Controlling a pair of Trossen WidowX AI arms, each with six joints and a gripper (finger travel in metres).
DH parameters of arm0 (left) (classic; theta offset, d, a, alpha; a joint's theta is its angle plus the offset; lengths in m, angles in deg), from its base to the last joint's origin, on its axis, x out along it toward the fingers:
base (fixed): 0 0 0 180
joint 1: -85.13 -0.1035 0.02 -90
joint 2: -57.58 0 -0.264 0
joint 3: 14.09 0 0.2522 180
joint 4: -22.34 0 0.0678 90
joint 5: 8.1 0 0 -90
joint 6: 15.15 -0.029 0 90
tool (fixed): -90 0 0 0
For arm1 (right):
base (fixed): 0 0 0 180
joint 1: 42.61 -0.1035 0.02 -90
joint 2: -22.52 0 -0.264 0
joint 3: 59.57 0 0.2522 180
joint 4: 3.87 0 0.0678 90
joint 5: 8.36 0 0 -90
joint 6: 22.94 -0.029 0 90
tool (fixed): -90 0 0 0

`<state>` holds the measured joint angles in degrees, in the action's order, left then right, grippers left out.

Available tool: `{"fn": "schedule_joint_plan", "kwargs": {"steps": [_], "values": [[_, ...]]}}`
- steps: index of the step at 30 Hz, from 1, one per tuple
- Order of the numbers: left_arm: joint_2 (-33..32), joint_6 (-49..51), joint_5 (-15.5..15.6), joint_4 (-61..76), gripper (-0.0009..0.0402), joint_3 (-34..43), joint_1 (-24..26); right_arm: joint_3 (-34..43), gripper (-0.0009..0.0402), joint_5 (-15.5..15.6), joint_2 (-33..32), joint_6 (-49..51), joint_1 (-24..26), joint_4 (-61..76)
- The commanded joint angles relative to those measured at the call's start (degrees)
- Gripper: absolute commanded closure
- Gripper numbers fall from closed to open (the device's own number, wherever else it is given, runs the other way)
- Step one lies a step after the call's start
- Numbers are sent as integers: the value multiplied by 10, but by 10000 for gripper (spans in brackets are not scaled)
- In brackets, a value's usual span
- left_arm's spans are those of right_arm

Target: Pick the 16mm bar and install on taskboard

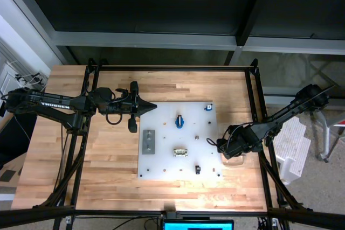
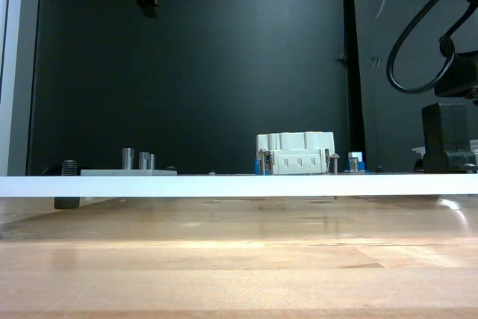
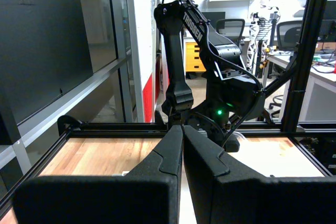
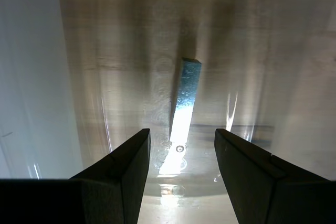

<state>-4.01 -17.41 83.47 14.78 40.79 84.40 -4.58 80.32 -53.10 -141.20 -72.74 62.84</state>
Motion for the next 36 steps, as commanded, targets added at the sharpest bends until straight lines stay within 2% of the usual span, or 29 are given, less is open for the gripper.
{"fn": "schedule_joint_plan", "kwargs": {"steps": [1, 23, 36], "values": [[0, 0, 0, 0, 393, 0, 0, -13, 224, 0, 0, 0, 0, -21], [0, 0, 0, 0, 393, 0, 0, -52, 230, 3, -21, 3, -5, -89], [0, 0, 0, 0, 393, 0, 0, -52, 343, -4, -21, 7, -7, -89]]}}
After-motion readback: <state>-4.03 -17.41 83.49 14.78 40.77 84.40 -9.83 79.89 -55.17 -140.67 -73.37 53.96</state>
